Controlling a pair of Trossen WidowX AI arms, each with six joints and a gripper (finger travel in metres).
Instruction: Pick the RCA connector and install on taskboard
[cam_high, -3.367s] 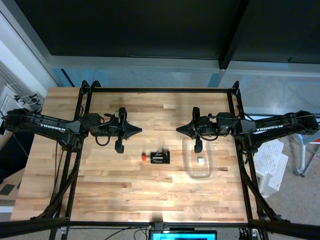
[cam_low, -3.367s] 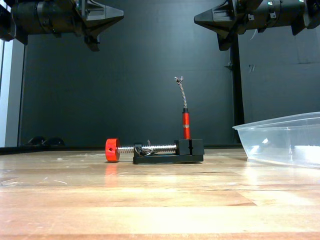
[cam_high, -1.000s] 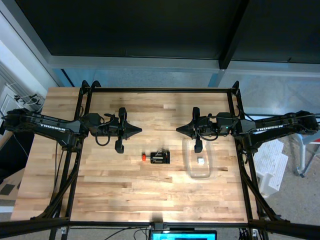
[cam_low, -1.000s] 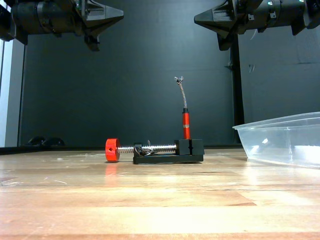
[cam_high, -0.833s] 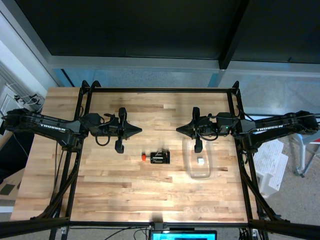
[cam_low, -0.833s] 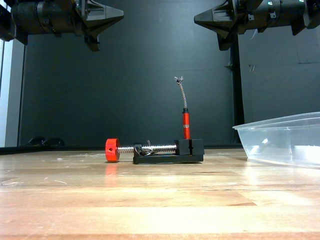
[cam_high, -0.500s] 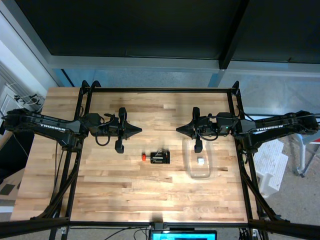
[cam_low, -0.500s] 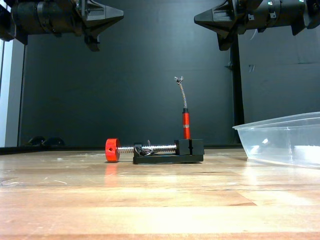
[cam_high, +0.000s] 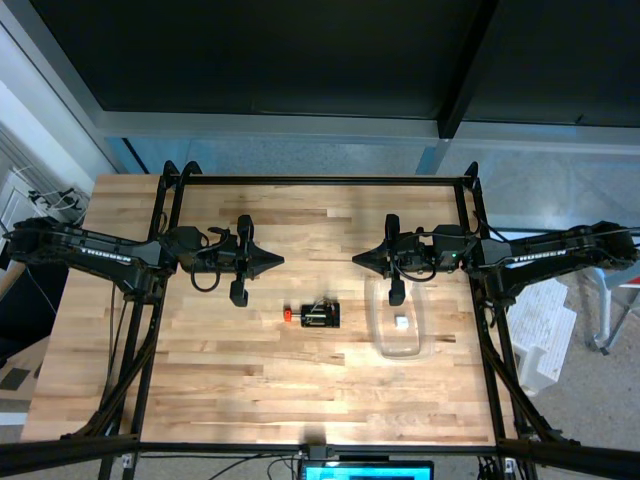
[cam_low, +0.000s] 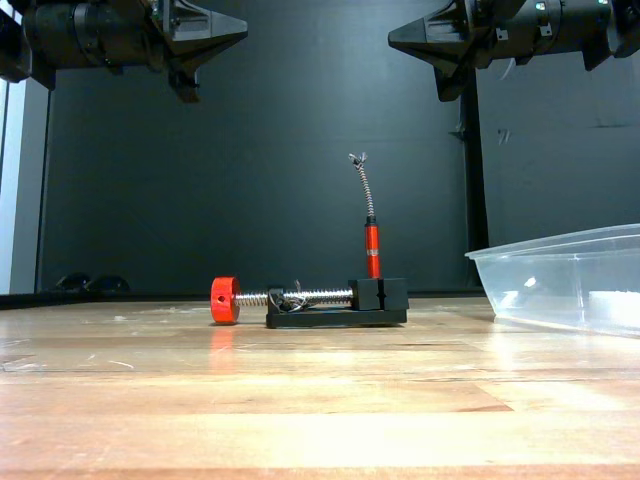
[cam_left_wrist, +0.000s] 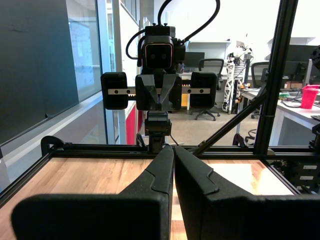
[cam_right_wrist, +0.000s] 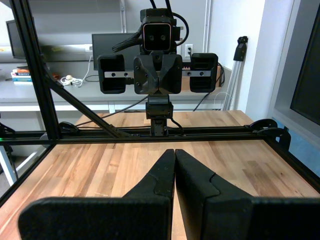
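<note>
Lying nearest on the bare table (cam_low: 320, 400), at right: clear tray (cam_low: 560, 272), holding only the white block (cam_high: 401, 322), nothing dark sitting on it, no cable running off. Sitting just beyond and left of the tray, apart from it: black vise (cam_low: 336, 301), red knob (cam_low: 225, 299) pointing left. Standing upright on the vise: red connector (cam_low: 372, 250), braided cable (cam_low: 365, 190) rising off it and curling left, nothing gripping it. Hanging high and farther back: left gripper (cam_high: 278, 260) and right gripper (cam_high: 358, 259), tips facing each other, well apart from the vise. Showing jaws pressed together and empty on both, per wrist views. Judging install as likely done. Doing this step well: avoiding any sweep through the cable, checking the connector is sitting straight. Not telling seat depth from here.
</note>
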